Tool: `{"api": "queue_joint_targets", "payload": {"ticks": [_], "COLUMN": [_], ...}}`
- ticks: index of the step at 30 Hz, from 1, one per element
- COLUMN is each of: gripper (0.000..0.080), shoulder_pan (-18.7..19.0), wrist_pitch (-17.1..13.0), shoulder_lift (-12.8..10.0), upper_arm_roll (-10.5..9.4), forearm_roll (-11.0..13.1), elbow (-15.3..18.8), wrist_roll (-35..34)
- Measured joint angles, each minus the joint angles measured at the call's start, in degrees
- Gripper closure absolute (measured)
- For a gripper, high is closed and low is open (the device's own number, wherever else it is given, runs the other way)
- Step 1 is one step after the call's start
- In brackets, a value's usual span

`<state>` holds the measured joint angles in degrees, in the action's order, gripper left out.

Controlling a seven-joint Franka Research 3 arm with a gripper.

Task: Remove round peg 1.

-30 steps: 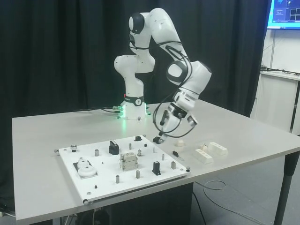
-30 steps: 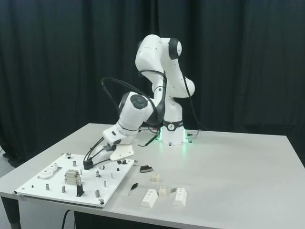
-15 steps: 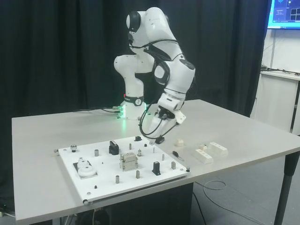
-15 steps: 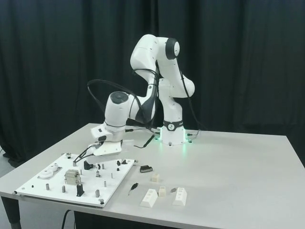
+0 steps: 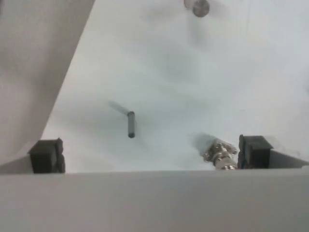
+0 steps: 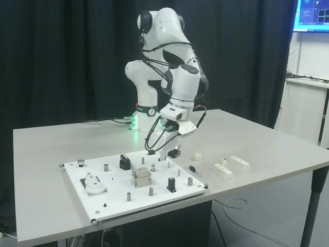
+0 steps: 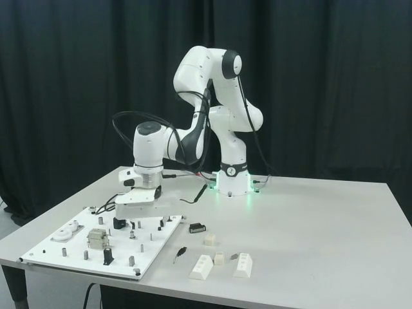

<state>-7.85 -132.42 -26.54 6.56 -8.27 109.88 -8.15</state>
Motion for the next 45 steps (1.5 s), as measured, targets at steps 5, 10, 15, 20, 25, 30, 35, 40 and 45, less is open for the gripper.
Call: {"api": "queue_joint_targets", "payload": {"ticks": [5, 10, 15, 20, 25, 30, 35, 40, 45], "gripper": [0.0003, 0.0003, 0.0003, 0.0003, 0.0003, 0.0003, 0.0003, 0.0003, 0.0003], "shoulder_pan": [0.0, 0.0, 0.1, 0.3, 0.6, 1.0, 1.4, 1.7, 1.7], "wrist_pitch": [-3.6, -7.1, -10.3, -13.2, -14.5, -14.5, -14.5, -14.4, -14.1], "shoulder_lift": [0.9, 1.9, 2.8, 3.7, 4.2, 4.2, 4.2, 4.2, 4.2], "upper_arm_roll": [0.37, 0.47, 0.47, 0.47, 0.47, 0.47, 0.47, 0.47, 0.52], "forearm_roll": [1.9, 2.4, 2.8, 2.8, 2.8, 2.8, 2.7, 2.7, 2.7], "elbow": [2.8, 5.7, 8.5, 10.8, 12.2, 12.6, 12.6, 12.6, 12.6], "wrist_roll": [-2.3, -4.8, -5.7, -7.3, -9.0, -9.2, -8.7, -7.5, -6.4]}}
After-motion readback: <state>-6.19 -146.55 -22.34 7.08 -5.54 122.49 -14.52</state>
